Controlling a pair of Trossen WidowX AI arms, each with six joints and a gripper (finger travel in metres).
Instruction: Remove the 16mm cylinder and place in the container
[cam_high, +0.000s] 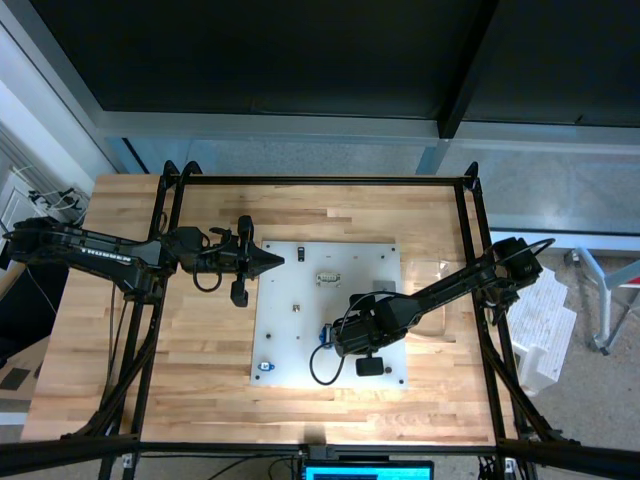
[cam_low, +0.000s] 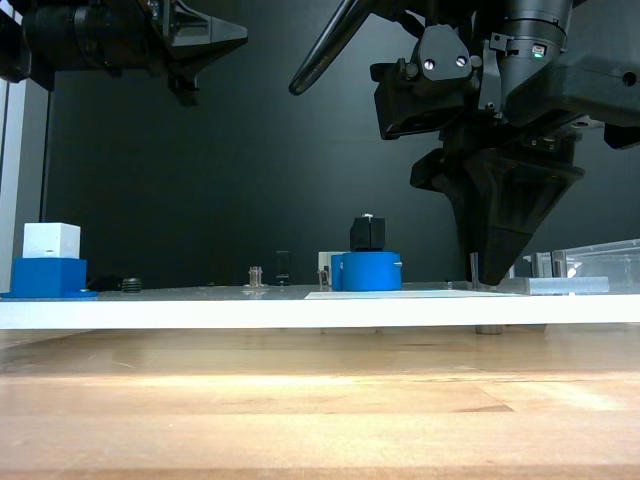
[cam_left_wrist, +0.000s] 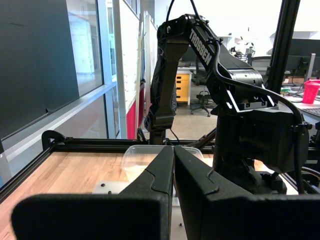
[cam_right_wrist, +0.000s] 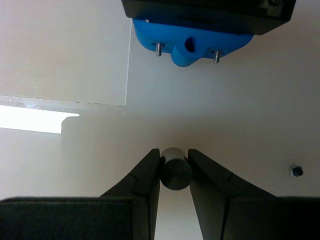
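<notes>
The left gripper (cam_high: 268, 260) hangs high over the left edge of the white board (cam_high: 300, 345), fingers pressed together, with free air beneath it. Near the board's middle the right gripper (cam_right_wrist: 174, 156) points straight down, its tips at the board surface. Its fingers are narrowly parted and clamp both sides of the 16mm cylinder (cam_right_wrist: 176, 173), with a blue fixture (cam_right_wrist: 192, 42) close ahead. The container (cam_high: 432, 322) lies just beside the board's right edge, under the right arm.

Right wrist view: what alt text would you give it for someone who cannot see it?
The right gripper, pointing down at the white board, pinches the 16mm cylinder, a short grey peg, between its black fingers. A blue fitting sits beyond it. The left gripper, shut, is outside this view, raised near the board's left edge.
</notes>
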